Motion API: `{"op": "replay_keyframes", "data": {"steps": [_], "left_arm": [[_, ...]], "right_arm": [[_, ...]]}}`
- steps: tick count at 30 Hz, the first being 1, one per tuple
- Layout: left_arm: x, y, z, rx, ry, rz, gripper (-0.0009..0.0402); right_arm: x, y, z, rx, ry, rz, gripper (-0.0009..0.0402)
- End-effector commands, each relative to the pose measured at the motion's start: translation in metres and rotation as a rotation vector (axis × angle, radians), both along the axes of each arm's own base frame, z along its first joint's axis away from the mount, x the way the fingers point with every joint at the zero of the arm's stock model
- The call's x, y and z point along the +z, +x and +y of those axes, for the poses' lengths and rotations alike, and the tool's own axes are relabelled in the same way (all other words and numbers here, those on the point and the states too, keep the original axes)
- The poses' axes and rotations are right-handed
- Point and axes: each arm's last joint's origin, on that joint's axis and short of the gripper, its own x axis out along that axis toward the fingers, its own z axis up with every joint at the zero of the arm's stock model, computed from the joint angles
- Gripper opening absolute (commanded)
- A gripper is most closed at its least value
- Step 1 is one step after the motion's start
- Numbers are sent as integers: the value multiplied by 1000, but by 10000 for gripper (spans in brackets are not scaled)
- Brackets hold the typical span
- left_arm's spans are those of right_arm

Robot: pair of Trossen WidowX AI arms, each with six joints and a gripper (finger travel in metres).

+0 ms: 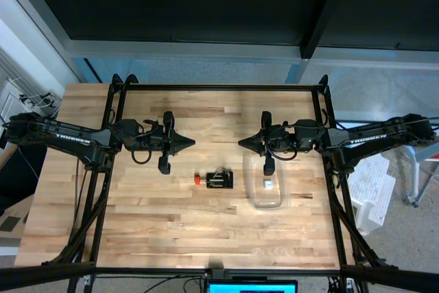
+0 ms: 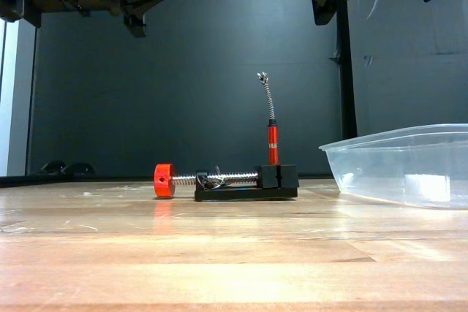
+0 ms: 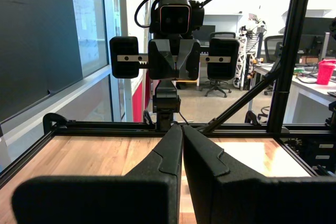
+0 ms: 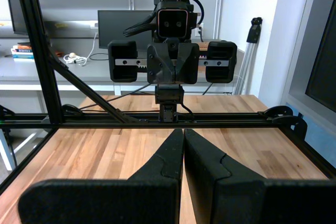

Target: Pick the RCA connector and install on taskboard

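Note:
The taskboard [image 1: 221, 181] is a small black block at the table's middle, with a red knob [image 2: 164, 180] on a spring at its left end. A red RCA connector [image 2: 272, 144] with a coiled metal tail stands upright on the block's right end. My left gripper [image 1: 192, 143] hangs shut and empty, high above the table and left of the board. Its fingers [image 3: 170, 148] are pressed together. Facing it from the right, my right gripper [image 1: 240, 143] is also shut and empty, its fingers [image 4: 172, 150] touching. Neither gripper touches the board.
A clear plastic tray [image 1: 255, 197] lies just right of the taskboard, under the right arm, with a small pale item [image 1: 268, 184] inside. A black frame [image 1: 219, 87] borders the wooden table. The two gripper tips point at each other across a short gap.

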Motion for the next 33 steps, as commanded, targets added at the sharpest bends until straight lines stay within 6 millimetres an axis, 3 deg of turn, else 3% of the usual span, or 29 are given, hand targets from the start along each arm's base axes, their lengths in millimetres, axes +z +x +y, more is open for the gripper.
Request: {"op": "replay_keyframes", "data": {"steps": [1, 33], "left_arm": [[0, 0, 0, 0, 0, 0, 0], [0, 0, 0, 0, 0, 0, 0]], "right_arm": [[0, 0, 0, 1, 0, 0, 0], [-2, 0, 0, -7, -17, -7, 0]]}}
